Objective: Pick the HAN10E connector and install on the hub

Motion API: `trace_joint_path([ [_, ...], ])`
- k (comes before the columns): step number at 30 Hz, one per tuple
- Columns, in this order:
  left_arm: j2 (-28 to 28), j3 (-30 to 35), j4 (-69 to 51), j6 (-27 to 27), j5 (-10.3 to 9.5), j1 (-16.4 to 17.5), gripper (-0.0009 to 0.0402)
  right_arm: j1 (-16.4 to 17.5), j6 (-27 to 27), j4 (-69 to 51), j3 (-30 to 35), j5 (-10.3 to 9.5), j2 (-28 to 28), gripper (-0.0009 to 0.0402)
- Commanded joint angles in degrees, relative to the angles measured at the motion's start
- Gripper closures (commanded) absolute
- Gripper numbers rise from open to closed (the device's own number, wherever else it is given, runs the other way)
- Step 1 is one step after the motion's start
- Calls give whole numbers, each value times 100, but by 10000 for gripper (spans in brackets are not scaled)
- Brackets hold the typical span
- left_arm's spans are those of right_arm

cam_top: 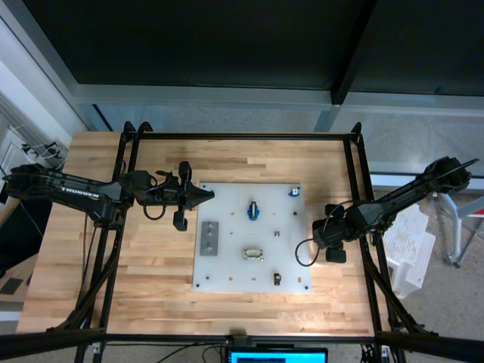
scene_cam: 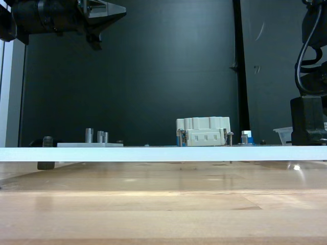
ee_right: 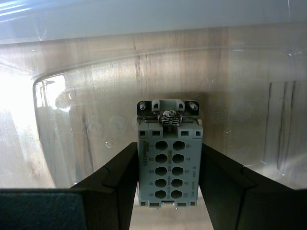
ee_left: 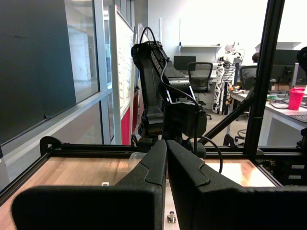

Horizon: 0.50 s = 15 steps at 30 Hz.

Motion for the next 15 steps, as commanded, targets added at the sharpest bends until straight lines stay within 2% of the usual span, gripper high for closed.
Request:
trace_joint_path([
  [1,2,2,2,0,0,2,393,0,-2,-55,50,-42,-24,375],
  [15,2,2,0,0,0,2,393,-13,-2,-1440,1169,-44,-208,384],
])
